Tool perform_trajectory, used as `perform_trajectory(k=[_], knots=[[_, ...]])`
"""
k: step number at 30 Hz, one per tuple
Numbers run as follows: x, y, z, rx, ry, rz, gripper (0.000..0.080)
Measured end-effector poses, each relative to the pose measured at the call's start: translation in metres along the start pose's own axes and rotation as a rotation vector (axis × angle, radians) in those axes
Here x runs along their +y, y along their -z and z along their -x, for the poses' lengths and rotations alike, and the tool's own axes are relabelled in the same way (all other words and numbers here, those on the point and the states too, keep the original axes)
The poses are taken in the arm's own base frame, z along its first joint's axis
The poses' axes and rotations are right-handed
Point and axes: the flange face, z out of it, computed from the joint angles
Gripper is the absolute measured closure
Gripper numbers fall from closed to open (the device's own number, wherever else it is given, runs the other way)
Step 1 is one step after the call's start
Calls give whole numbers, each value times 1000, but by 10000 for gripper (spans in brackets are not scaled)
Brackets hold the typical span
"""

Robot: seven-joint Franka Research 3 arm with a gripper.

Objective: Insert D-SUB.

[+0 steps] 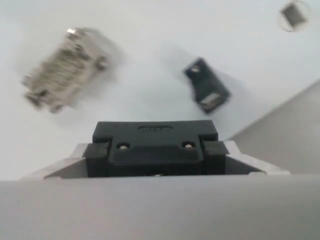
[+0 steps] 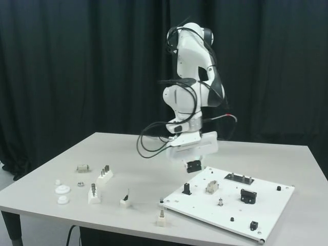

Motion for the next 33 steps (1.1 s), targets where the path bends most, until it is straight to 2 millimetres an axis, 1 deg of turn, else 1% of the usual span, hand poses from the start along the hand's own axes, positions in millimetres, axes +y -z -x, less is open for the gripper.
perform_trajectory(k=[11,24,33], knots=[[-53,-3,29,3,-94,2,416],[-126,9,65,45,-261,-36,416],[-166,16,82,57,-445,-59,416]])
